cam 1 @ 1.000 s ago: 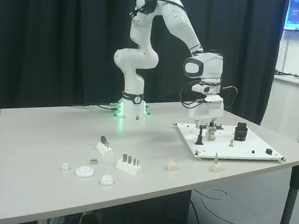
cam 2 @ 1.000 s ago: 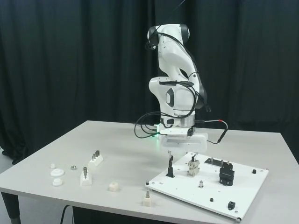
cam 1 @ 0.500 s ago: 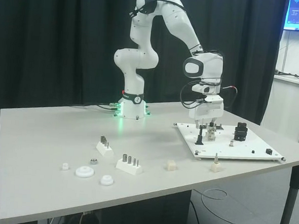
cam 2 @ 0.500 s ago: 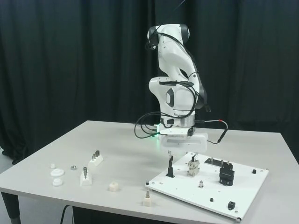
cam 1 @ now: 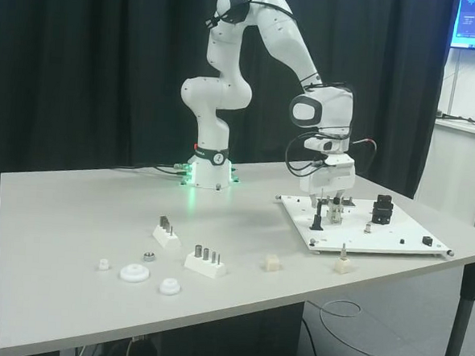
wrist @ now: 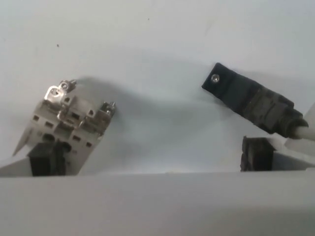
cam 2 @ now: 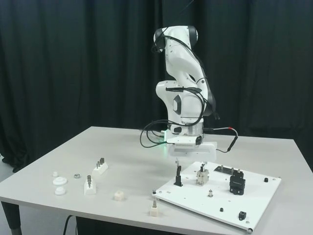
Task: Insert waterproof.
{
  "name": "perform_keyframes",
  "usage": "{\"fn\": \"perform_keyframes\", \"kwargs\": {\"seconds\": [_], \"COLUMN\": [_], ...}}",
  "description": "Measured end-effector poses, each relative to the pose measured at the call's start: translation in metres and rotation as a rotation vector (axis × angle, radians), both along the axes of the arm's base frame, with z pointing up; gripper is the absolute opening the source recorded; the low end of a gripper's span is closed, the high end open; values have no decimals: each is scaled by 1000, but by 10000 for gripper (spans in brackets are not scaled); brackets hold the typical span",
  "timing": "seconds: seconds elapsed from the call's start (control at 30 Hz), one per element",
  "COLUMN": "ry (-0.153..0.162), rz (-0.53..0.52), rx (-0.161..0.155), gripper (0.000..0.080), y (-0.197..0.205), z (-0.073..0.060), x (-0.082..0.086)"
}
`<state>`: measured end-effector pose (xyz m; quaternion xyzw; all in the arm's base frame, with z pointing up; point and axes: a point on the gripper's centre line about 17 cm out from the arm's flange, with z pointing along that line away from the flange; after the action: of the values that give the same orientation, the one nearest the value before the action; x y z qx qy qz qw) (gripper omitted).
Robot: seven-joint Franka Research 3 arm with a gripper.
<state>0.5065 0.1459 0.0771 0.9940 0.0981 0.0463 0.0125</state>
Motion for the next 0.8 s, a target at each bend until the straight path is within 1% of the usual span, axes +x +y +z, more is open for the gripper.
{"fn": "perform_keyframes", "kwargs": {"seconds": [0.27,0.53,0.63,0.8], "ry": [2,34,47,56], "rz": [11,32,23,2], "rx": [-5,-29,-39,-49], "gripper": [800,800,800,800], "y": [2,11,14,20], "z": [3,8,11,17], "x": [-2,-16,-22,-29]}}
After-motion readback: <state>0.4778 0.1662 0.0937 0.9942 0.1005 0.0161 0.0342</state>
